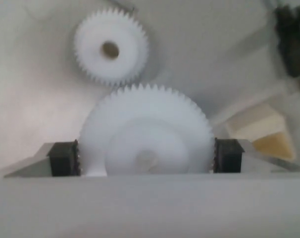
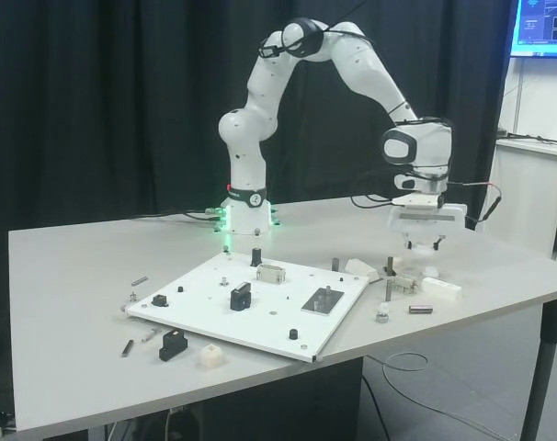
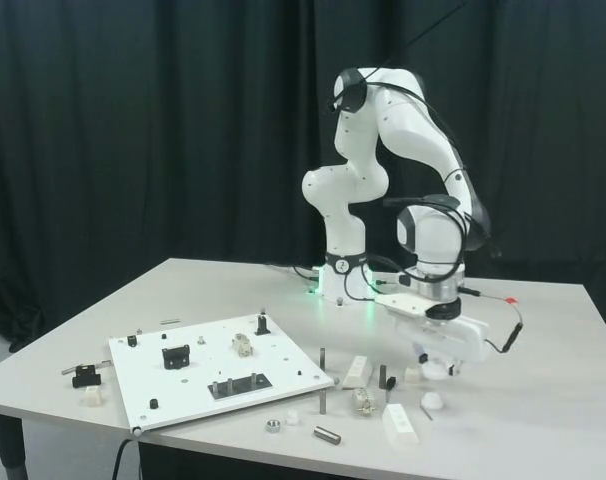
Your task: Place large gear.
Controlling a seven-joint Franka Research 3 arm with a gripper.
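Note:
The large white gear sits between my black finger pads, and my gripper is shut on its toothed rim. A smaller white gear with a centre hole lies flat on the grey table just beyond it. In the first room view my gripper hangs low over the table to the right of the white board, with the smaller gear under it. The second room view shows my gripper just above the table, and the smaller gear lies in front of it.
Around the gripper lie a white block, an upright black peg and small metal parts. The board carries black fixtures and a grey plate. A pale block lies close beside one finger.

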